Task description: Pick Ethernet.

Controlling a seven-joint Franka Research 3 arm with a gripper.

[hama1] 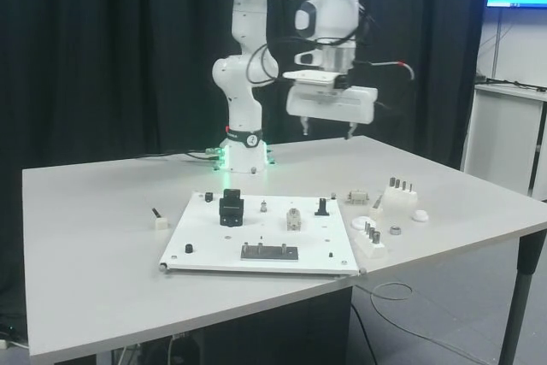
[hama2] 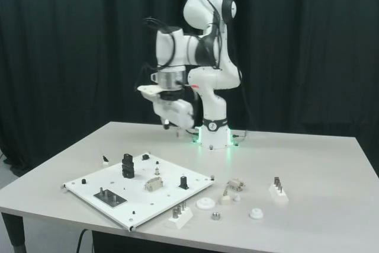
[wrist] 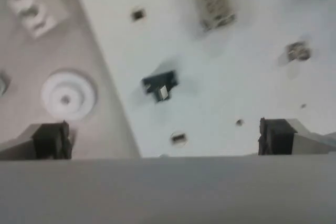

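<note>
Spread wide above the white board (hama1: 256, 241), the end effector (wrist: 163, 137) should pinch the small, light, rigid Ethernet plug (wrist: 160, 85) by its flat sides.

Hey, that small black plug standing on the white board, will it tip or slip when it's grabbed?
Probably light: the black plug is tiny beside the white board. It stands upright and narrow, so a sideways nudge may tip it. It looks like stiff plastic.

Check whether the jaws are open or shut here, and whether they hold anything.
Open and empty: in the wrist view the black fingertips stand far apart, with the small black part on the white square board below between them.
</note>
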